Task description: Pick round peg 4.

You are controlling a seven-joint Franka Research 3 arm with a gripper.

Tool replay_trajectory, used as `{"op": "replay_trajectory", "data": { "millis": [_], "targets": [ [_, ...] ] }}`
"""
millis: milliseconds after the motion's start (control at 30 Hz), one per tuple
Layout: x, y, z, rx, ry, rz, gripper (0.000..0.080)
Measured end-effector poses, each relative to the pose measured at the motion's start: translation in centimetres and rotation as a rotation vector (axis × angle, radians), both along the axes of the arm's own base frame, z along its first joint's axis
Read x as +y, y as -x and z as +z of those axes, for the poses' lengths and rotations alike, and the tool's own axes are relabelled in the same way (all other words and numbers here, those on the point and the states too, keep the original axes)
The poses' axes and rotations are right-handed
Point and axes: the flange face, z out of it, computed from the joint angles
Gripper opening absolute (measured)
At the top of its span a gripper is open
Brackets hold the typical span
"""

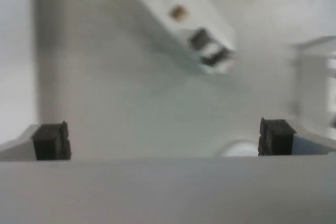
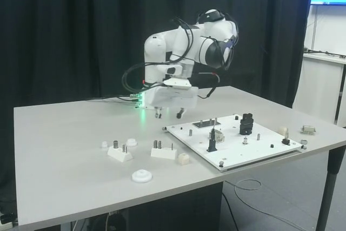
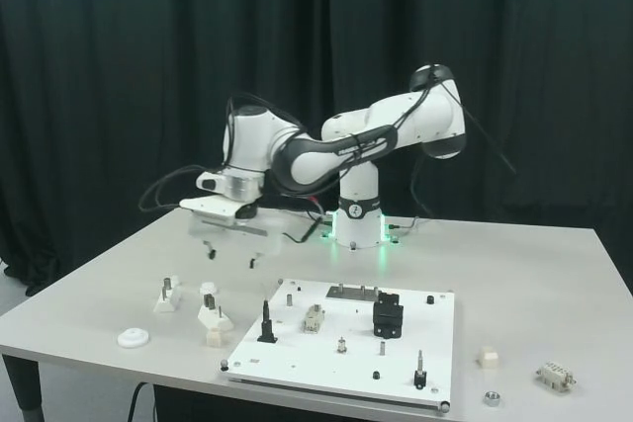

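Wrist view shows our claw [image 1: 163,140] with fingers spread apart, empty, high over the bench [image 2: 59,133]. We judge peg 4 stands in a white holder [image 2: 164,152] near the front edge; we should descend centred.

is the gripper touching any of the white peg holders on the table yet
Apart. In the first room view the gripper hangs in the air well above the grey table, its fingers open, with the white peg holders lying lower and nearer the camera.
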Motion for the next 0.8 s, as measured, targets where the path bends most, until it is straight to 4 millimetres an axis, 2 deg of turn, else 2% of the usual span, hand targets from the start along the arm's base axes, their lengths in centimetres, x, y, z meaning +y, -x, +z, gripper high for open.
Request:
{"op": "replay_trajectory", "data": {
  "millis": [400, 800],
  "targets": [
    [-7.6, -0.2, 1.5, 0.065, 0.035, 0.063, 0.08],
    [-14.5, 0.5, 1.3, 0.119, -0.013, 0.12, 0.08]
  ]
}}
